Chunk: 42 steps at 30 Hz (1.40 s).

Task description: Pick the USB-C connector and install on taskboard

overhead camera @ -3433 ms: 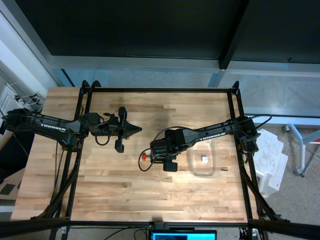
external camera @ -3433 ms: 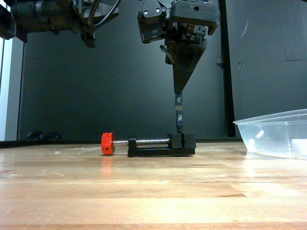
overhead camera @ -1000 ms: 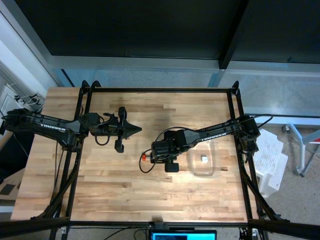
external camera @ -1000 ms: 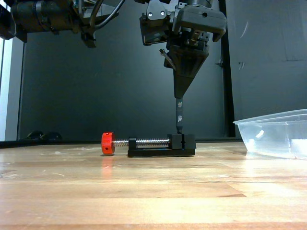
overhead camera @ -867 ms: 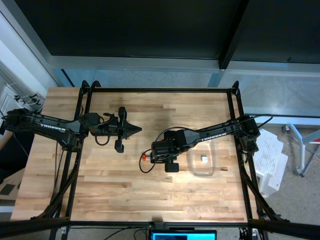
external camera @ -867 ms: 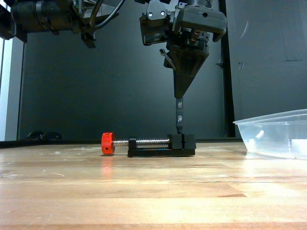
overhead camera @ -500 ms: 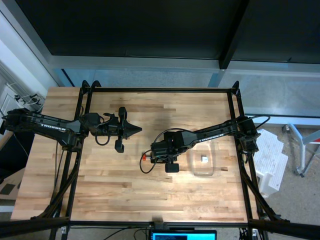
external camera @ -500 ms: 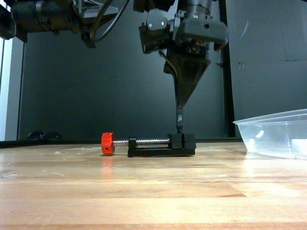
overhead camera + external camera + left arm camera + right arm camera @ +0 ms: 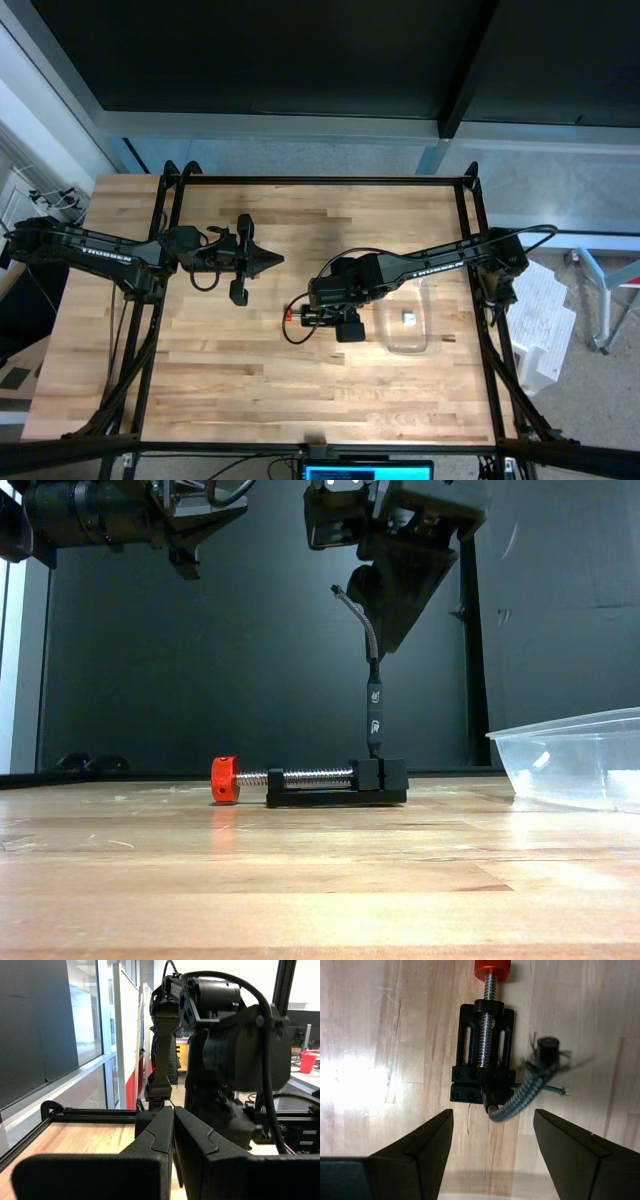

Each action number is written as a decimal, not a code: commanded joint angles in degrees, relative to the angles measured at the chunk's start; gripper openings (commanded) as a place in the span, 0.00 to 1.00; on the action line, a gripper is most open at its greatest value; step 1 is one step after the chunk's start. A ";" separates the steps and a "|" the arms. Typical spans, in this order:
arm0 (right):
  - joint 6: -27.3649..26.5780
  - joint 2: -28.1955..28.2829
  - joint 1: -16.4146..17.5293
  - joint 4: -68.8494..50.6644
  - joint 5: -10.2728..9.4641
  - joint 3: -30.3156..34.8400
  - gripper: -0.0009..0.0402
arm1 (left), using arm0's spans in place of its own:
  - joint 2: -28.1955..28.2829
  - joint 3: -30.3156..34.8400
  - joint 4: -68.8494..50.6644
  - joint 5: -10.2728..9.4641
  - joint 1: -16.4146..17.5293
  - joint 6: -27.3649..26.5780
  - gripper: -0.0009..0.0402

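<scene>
Spread-open right gripper (image 9: 388,640) upper centre, above slim black USB-C connector (image 9: 373,718) upright in black orange-knobbed taskboard (image 9: 385,780); closed left gripper (image 9: 272,260) parked centre-left; risks stiff braided cable (image 9: 520,1097) levering plug out.

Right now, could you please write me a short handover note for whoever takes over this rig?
Left gripper: fingers shut, holding nothing, parked high over the table's left side.
Right gripper: fingers open, holding nothing, hovering above the taskboard.
USB-C connector: stands upright in the taskboard's block, at the end away from the orange-red knob, with its braided cable curving up free.
Clear tray: to the right of the taskboard, apart from it.
Done: pick and insertion, by the look of it.
Left: probably confirm the seating, then lift the right arm clear.
</scene>
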 commanded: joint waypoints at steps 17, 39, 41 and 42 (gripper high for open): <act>-3.13 -20.50 -4.09 14.16 -1.86 -16.04 0.39 | 0.00 0.02 0.04 0.00 0.00 0.00 0.02; -6.93 -39.41 -13.46 64.89 -11.65 -43.01 0.02 | 0.00 0.02 0.00 0.00 0.00 0.00 0.02; -6.75 -40.28 -13.44 70.82 -11.74 -45.88 0.02 | 0.00 0.02 0.04 0.00 0.02 0.00 0.02; -6.73 -40.65 -13.44 73.40 -11.74 -47.19 0.02 | 0.00 0.02 0.02 0.00 0.00 0.00 0.02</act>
